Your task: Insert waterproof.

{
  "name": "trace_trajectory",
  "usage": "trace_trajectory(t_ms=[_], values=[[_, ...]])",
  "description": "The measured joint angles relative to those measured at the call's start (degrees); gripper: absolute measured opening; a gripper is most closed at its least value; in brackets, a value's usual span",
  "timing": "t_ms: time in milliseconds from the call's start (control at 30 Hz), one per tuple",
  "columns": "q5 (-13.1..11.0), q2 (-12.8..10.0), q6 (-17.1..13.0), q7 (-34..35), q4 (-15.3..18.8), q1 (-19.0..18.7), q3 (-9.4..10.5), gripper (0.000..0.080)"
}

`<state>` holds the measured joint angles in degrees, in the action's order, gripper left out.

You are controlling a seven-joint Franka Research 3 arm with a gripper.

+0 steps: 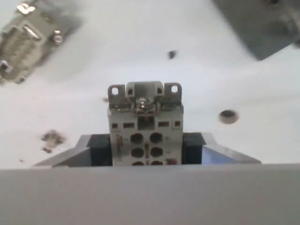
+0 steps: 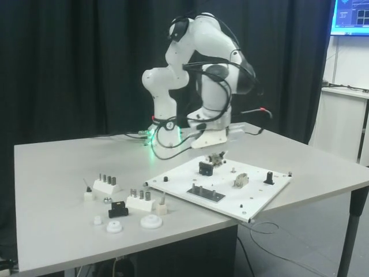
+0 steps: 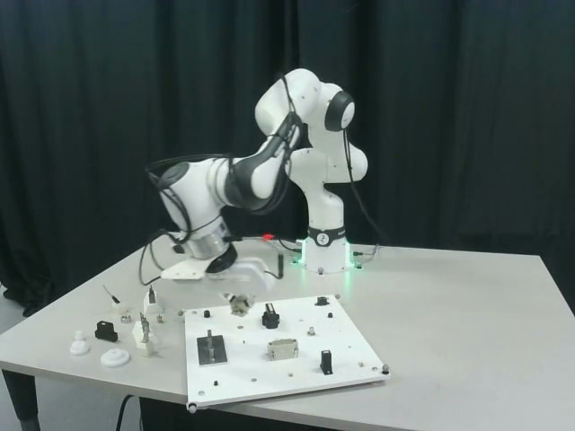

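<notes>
In the wrist view, the pincer (image 1: pixel 146 151) is clenched on the waterproof connector (image 1: pixel 144 125), a pale block with round pin holes and two lugs at its far end, gripped between black finger pads (image 1: pixel 100 151) on either side. Below it lies the white board (image 1: pixel 140 56), and a matching socket (image 1: pixel 29 38) with a metal clasp sits well apart from the held part, off toward one corner of the board. In the first room view, the white arm (image 2: pixel 202 57) bends low over the far edge of the board (image 2: pixel 253 199), which lies on the grey counter (image 2: pixel 52 173); the connector (image 2: pixel 217 157) hangs just above the board, near a black fixture (image 2: pixel 206 168), while the socket (image 2: pixel 240 181) stands nearer the board's middle. In the second room view, the held connector (image 3: pixel 239 304) hovers by the board's far left corner, and the socket (image 3: pixel 282 348) rests near the centre. The step in hand appears to be carrying the connector to its socket; insertion is not yet done. The next move likely calls for travelling across the board, squaring the connector above the socket, then pressing straight down.
</notes>
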<state>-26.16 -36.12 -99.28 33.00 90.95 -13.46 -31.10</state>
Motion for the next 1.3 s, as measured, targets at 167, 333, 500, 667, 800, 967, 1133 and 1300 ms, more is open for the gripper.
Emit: trace_trajectory(t_ms=[167, 333, 500, 667, 800, 967, 1133, 1300], values=[[1.3, 1.8, -2.3, 7.3, 2.3, -3.1, 0.15, 0.0311], [2.9, 3.3, -5.1, 14.3, 4.3, -5.6, 0.58, 0.0311], [4.7, 4.5, -8.0, 21.9, 5.7, -7.2, 1.35, 0.031], [6.2, 5.4, -10.7, 28.4, 6.6, -7.9, 2.15, 0.031], [6.4, 5.6, -12.4, 34.3, 7.0, -8.3, 2.51, 0.031], [6.6, 5.6, -14.6, 40.4, 7.2, -8.5, 3.11, 0.031], [6.8, 5.6, -17.2, 46.9, 7.9, -9.4, 3.16, 0.031], [7.9, 5.6, -20.0, 52.8, 8.7, -10.6, 3.17, 0.031]])
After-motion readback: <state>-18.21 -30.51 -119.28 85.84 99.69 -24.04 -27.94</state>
